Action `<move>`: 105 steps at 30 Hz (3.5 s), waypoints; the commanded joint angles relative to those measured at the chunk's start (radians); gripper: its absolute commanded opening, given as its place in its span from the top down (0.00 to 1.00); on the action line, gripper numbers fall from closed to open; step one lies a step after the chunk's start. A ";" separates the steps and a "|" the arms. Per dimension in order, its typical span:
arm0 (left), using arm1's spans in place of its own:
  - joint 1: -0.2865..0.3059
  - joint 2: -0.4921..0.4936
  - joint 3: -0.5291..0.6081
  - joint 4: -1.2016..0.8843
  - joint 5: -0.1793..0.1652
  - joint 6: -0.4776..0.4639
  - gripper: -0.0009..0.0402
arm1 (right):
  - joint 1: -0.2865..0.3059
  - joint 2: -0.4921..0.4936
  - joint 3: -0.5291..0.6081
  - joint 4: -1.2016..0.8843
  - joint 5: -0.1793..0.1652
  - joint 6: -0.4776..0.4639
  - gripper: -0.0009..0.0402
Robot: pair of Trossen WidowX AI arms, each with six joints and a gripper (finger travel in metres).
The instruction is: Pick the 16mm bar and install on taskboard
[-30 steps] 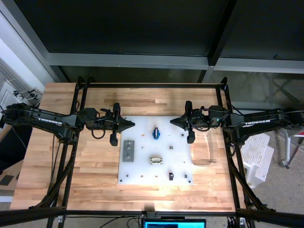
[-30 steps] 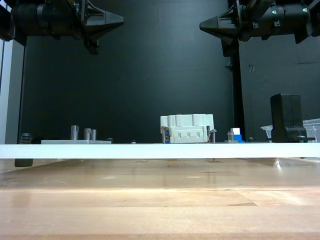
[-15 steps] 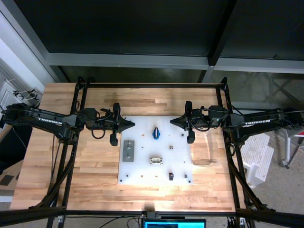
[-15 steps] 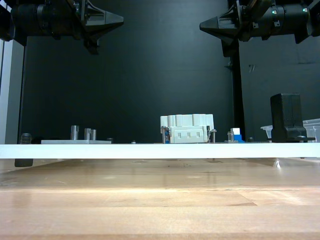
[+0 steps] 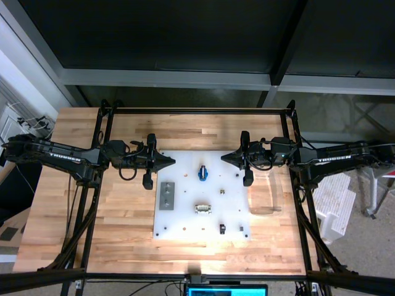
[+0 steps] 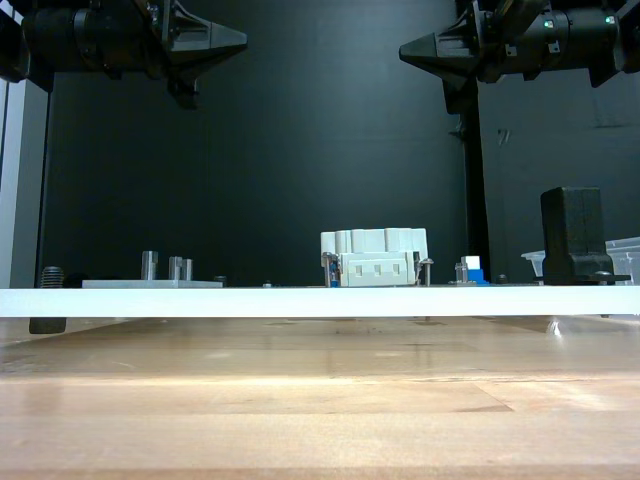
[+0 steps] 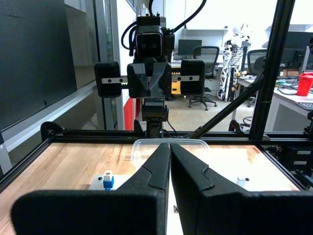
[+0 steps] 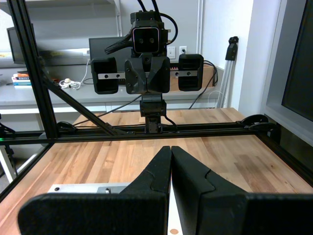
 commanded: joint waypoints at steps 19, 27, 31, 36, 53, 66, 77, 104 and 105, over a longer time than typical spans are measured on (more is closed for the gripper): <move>0.000 0.000 0.000 0.000 0.000 0.000 0.98 | 0.000 0.000 0.000 0.000 0.000 0.000 0.98; 0.000 0.000 0.000 0.000 0.000 0.000 0.98 | 0.000 0.000 0.000 0.000 0.000 0.000 0.98; 0.000 0.000 0.000 0.000 0.000 0.000 0.98 | 0.000 0.000 0.000 0.000 0.000 0.000 0.98; 0.000 0.000 0.000 0.000 0.000 0.000 0.98 | 0.000 0.000 0.000 0.000 0.000 0.000 0.98; 0.000 0.000 0.000 0.000 0.000 0.000 0.98 | 0.000 0.000 0.000 0.000 0.000 0.000 0.98; 0.000 0.000 0.000 0.000 0.000 0.000 0.98 | 0.000 0.000 0.000 0.000 0.000 0.000 0.98; 0.000 0.000 0.000 0.000 0.000 0.000 0.98 | 0.001 0.000 0.000 0.000 0.000 0.000 0.98; 0.000 0.000 0.000 0.000 0.000 0.000 0.98 | 0.000 0.000 0.000 0.000 0.000 0.000 0.98; 0.000 0.000 0.000 0.000 0.000 0.000 0.98 | 0.000 0.000 0.000 0.000 0.000 0.000 0.98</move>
